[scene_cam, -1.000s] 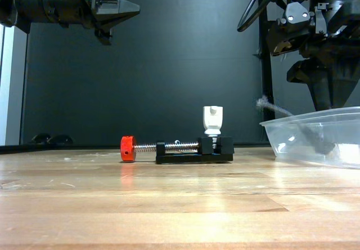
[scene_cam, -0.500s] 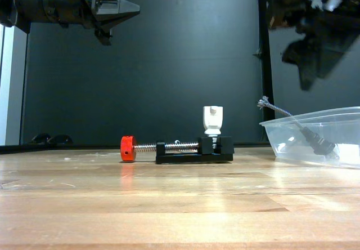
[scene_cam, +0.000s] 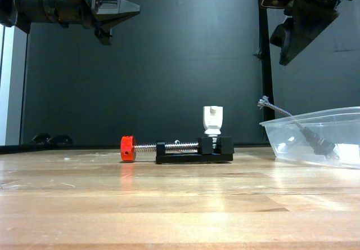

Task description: Remove the power plug from the receptacle and place in the container

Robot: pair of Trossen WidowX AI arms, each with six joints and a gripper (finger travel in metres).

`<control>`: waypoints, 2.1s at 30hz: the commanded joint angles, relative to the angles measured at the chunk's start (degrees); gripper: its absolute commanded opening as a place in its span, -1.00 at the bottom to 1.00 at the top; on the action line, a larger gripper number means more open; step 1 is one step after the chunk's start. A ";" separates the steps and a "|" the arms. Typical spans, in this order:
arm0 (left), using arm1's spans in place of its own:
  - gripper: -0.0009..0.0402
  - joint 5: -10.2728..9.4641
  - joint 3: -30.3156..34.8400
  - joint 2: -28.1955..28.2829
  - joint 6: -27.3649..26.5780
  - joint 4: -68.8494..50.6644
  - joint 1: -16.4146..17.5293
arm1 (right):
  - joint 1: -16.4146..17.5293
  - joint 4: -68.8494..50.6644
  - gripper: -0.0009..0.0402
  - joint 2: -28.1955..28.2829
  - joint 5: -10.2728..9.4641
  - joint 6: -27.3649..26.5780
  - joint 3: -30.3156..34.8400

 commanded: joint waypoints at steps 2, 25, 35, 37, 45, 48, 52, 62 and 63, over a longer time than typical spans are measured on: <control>-0.96 0.02 0.00 0.02 0.00 0.02 0.02 | -2.27 4.39 -0.88 -0.87 -0.02 -4.46 -0.22; -0.96 0.02 0.00 0.02 0.00 0.02 0.02 | -10.49 43.50 -0.96 -8.04 -0.76 -14.05 -11.58; -0.96 0.02 0.00 0.02 0.02 0.00 0.00 | -11.45 64.57 -0.96 -8.04 -4.74 -13.84 -20.02; -0.96 0.00 0.00 0.02 0.00 0.02 0.02 | -11.93 66.12 -0.96 -8.04 -4.79 -13.84 -21.05; -0.96 0.02 0.00 0.02 0.00 0.02 0.00 | -12.11 72.67 -0.96 -8.28 -5.29 -13.94 -24.22; -0.96 0.00 0.00 0.02 0.00 0.02 0.00 | -12.02 74.10 -0.96 -8.28 -5.99 -13.90 -24.24; -0.96 0.02 0.00 0.02 0.00 0.02 0.00 | -11.98 74.75 -0.96 -8.26 -6.47 -13.55 -24.24; -0.96 0.02 0.00 0.02 0.00 0.00 0.02 | -11.76 74.42 -0.96 -8.24 -6.38 -13.55 -24.22; -0.96 0.00 0.00 0.02 0.00 0.02 0.00 | -11.76 74.44 -0.96 -8.24 -6.38 -13.55 -24.28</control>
